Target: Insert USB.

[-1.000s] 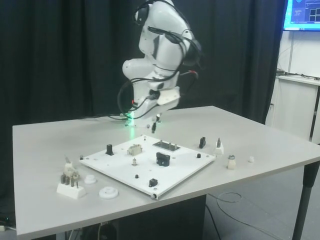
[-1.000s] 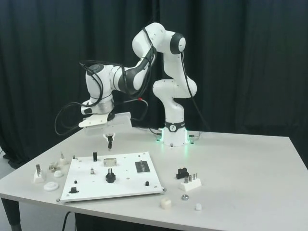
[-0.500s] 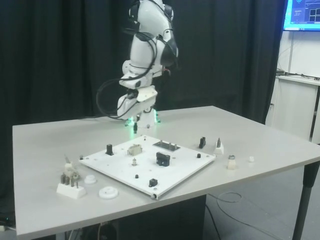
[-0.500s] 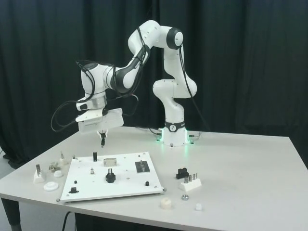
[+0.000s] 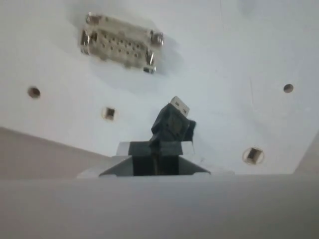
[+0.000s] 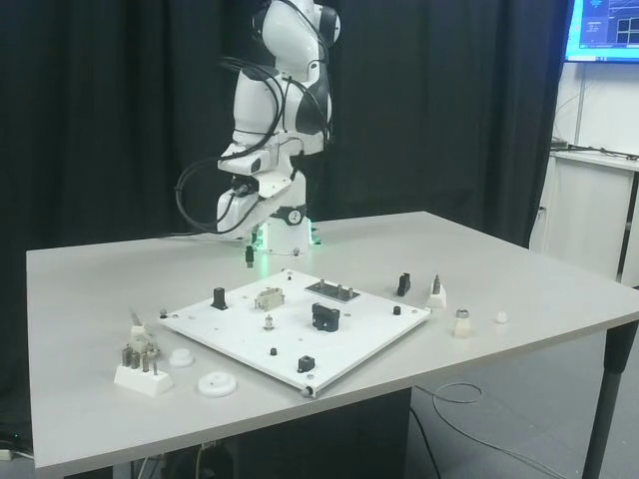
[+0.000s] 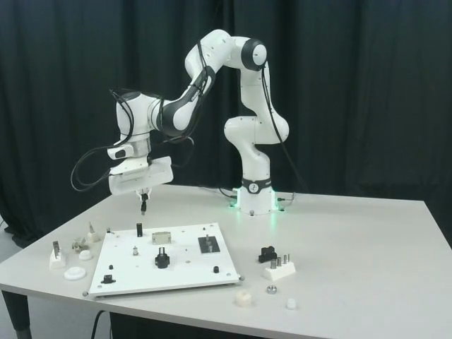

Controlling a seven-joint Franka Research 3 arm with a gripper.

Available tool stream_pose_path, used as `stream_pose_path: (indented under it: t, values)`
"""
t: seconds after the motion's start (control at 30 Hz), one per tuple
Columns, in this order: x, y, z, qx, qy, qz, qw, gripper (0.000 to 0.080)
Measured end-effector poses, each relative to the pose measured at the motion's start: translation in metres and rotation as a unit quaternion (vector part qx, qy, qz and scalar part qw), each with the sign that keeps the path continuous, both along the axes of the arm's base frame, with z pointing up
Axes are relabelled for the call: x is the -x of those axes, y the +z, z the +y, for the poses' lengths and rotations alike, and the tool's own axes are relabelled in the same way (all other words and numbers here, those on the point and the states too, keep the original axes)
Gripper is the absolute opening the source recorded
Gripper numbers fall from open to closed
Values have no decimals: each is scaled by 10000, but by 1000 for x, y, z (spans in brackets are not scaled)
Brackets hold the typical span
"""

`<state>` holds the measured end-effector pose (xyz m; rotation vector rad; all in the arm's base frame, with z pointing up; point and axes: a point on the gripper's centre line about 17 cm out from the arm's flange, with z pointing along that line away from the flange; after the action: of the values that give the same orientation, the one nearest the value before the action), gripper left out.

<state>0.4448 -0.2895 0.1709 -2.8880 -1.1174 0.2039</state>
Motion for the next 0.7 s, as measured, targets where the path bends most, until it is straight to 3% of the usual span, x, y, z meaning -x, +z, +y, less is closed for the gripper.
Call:
stream_pose_path:
  t: [0.43, 0.7]
  values:
    - [20, -2, -31, -6, 825, 50, 9966, 28]
    - [29, -7, -47, -33, 1980, 106, 9801, 28]
